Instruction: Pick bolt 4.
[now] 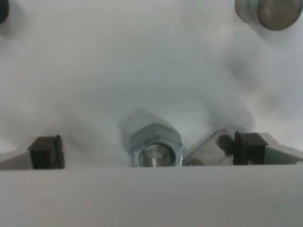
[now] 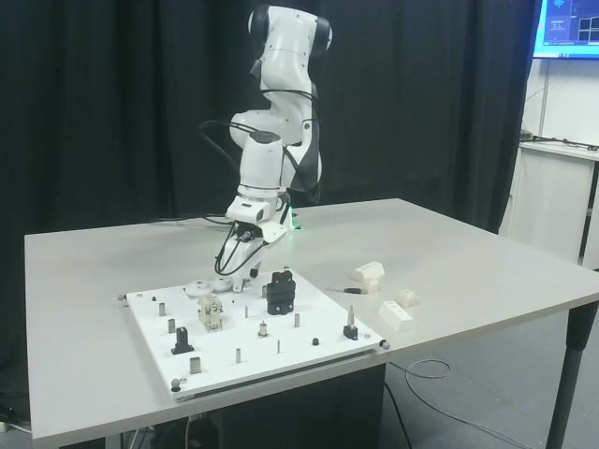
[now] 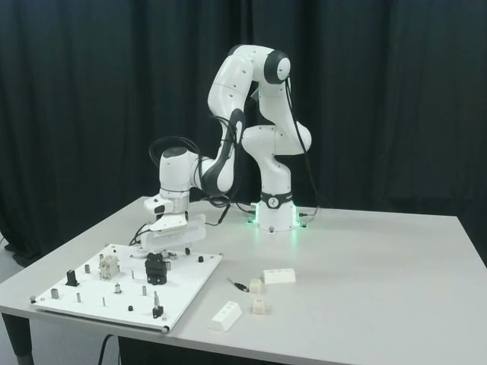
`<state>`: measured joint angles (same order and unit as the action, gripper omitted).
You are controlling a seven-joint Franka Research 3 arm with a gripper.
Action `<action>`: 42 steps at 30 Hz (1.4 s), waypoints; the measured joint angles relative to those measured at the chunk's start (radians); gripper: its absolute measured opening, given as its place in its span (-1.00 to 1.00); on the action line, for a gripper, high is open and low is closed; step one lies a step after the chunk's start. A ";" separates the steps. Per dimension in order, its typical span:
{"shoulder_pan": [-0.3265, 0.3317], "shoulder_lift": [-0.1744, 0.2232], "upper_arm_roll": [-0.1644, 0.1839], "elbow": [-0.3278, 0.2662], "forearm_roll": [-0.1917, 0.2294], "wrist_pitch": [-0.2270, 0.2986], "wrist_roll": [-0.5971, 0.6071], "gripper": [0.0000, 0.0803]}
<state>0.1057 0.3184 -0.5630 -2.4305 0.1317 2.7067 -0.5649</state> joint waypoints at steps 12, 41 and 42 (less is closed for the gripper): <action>-0.001 0.005 0.000 0.000 0.025 0.014 0.000 0.74; 0.001 -0.026 0.000 0.000 0.029 -0.012 -0.003 -0.43; 0.001 -0.032 -0.001 0.000 0.029 -0.017 -0.003 -0.43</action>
<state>0.1071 0.2868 -0.5643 -2.4302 0.1610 2.6899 -0.5679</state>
